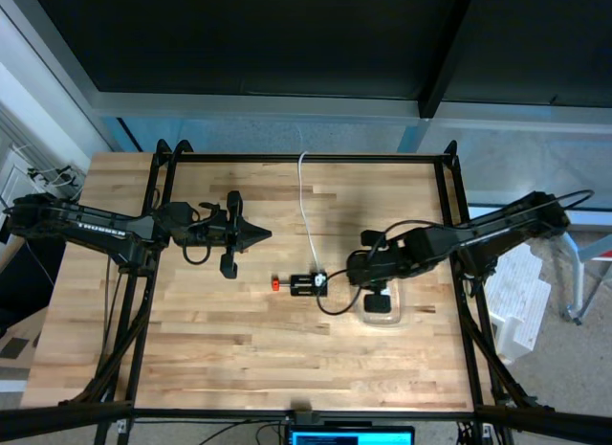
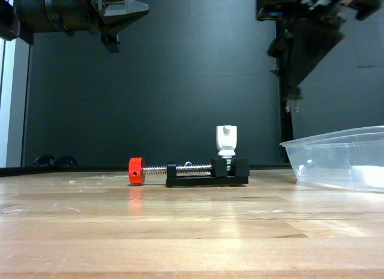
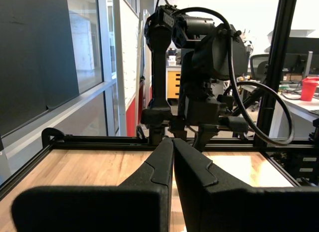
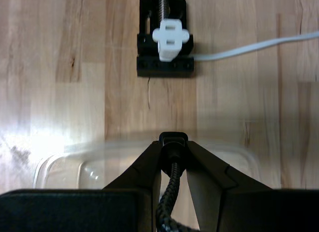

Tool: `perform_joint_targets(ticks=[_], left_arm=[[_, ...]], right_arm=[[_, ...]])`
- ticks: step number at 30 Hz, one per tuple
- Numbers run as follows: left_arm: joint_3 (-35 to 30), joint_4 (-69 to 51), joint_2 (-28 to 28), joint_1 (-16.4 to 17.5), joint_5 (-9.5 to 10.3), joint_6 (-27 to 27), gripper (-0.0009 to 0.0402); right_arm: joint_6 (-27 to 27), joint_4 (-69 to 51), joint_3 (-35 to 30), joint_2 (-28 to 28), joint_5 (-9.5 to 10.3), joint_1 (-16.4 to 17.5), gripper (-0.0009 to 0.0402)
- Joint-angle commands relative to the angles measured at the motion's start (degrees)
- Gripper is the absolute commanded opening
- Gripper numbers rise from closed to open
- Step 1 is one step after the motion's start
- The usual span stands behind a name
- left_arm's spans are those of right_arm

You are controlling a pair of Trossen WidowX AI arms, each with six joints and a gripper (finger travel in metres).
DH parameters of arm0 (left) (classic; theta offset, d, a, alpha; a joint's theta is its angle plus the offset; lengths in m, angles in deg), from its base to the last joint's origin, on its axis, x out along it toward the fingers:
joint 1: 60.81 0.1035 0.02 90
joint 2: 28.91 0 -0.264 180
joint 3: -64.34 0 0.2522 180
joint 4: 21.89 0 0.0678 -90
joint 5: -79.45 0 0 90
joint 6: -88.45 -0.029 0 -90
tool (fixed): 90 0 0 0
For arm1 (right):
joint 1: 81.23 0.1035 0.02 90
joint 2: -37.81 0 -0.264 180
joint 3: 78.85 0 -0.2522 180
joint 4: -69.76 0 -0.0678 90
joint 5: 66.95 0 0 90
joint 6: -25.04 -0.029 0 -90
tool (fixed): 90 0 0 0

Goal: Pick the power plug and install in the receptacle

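Power plug [image 4: 173, 139] is pinched in the right gripper [image 1: 356, 270], right of centre in the high view, above the rim of the clear tray [image 1: 397, 317]. We see the receptacle [image 1: 318, 279] at centre, and the left gripper [image 1: 262, 234] left of centre, closed and empty.

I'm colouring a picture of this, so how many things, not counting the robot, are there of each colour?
Black: 2 (power plug, held by the right gripper above the tray; clamp block)
White: 1 (receptacle with its cable)
Red: 1 (knob)
Clear: 1 (tray)
Total: 5
The left gripper, shut, hangs over the table's left side.
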Motion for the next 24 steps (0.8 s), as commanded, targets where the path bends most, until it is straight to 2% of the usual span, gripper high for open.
perform_joint_targets(ticks=[1, 16, 20, 24], left_arm=[[0.0, 0.0, 0.0, 0.0, 0.00, 0.0, 0.0000], [0.0, 0.0, 0.0, 0.0, 0.00, 0.0, 0.0000], [0.0, 0.0, 0.0, 0.0, 0.00, 0.0, 0.0000], [0.0, 0.0, 0.0, 0.0, 0.00, 0.0, 0.0000]], right_arm=[[1.1, 0.2, -2.9, -2.9, 0.00, -0.9, 0.0000], [4.2, 0.4, -13.7, -13.3, 0.07, -3.5, 0.0000], [4.8, 0.6, -15.5, -15.4, 1.22, -3.7, 0.0000], [5.3, 0.7, -16.9, -16.9, 1.16, -3.8, 0.0000]])
